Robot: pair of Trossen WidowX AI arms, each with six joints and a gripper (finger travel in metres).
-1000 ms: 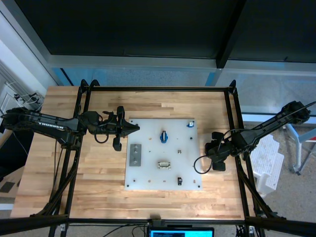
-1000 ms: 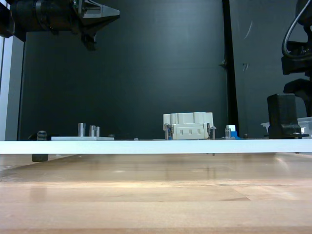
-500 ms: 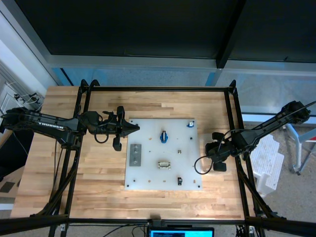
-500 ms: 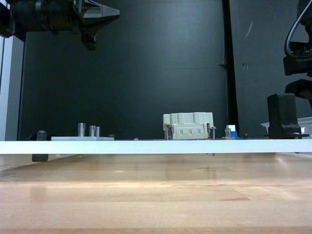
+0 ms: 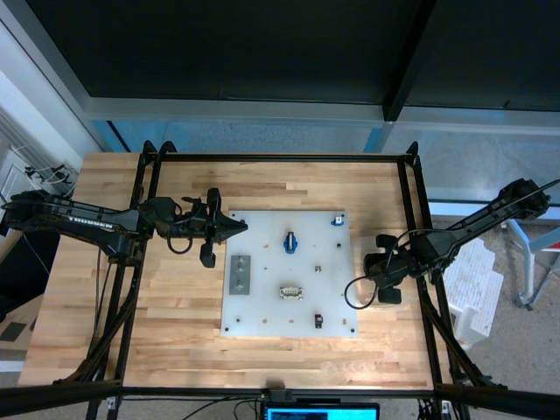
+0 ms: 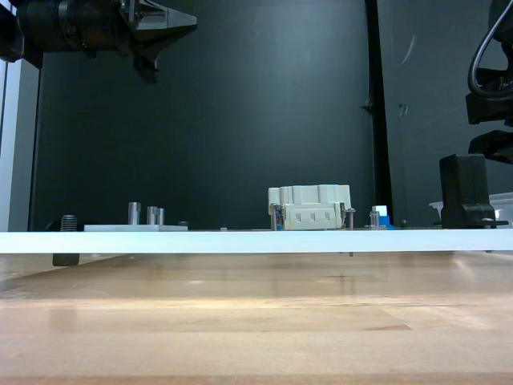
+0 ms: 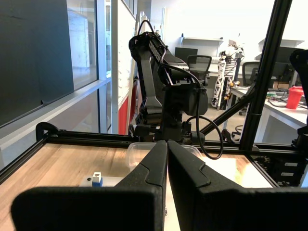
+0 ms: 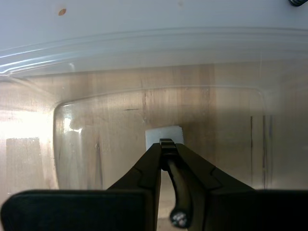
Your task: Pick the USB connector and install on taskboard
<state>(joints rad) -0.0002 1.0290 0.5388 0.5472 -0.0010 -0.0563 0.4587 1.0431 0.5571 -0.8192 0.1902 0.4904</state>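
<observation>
In the right wrist view my right gripper (image 8: 166,144) is shut on the USB connector (image 8: 174,179), a dark plug with a short cable stub between the fingers. It hangs over the clear plastic tray (image 8: 96,101), just above a small white cube (image 8: 163,133). From above, the right gripper (image 5: 386,291) is off the right edge of the white taskboard (image 5: 262,302). My left gripper (image 5: 240,227) is shut on nothing and hovers high over the board's left edge, also seen as left gripper (image 7: 167,144).
The taskboard carries a blue knob (image 5: 290,242), a grey metal block (image 5: 239,273), a beige connector (image 5: 291,292) and a small black socket (image 5: 319,321). A black frame (image 5: 280,158) borders the wooden table. In the low view the socket block (image 6: 465,192) stands at the right.
The right arm has risen slightly over the tray with the plug between its fingers. The left arm has not moved.
</observation>
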